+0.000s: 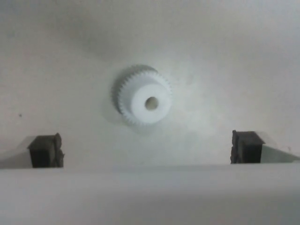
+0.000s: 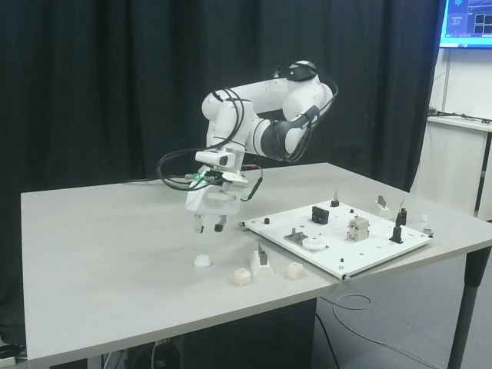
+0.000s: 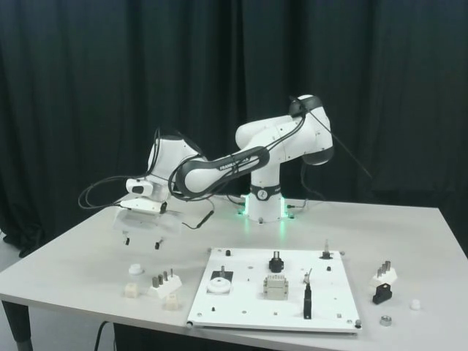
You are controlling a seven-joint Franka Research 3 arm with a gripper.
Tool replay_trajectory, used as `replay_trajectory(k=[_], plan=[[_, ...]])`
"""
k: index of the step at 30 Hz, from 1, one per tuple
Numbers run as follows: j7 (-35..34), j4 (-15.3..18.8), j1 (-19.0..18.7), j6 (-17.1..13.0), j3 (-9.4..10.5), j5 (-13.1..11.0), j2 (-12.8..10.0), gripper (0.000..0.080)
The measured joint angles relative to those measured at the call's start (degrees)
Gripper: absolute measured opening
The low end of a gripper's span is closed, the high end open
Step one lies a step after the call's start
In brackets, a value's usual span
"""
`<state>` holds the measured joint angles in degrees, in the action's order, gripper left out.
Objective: Pick medium gear.
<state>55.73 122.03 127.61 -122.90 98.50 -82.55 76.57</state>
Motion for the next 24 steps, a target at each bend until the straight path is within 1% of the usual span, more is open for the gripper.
replay_trajectory(k=[10, 12, 19, 24], plan=[[8.0, -1.1, 0.5, -2.5, 0.31, 0.2, 0.5, 0.0800], [11.0, -1.4, 0.7, -2.9, 0.48, 0.4, 0.5, 0.0800], [24.7, -1.6, 0.9, -4.7, 1.21, 1.5, 0.8, 0.0800], [29.9, -1.9, 1.0, -6.0, 1.75, 3.4, 0.9, 0.0800]])
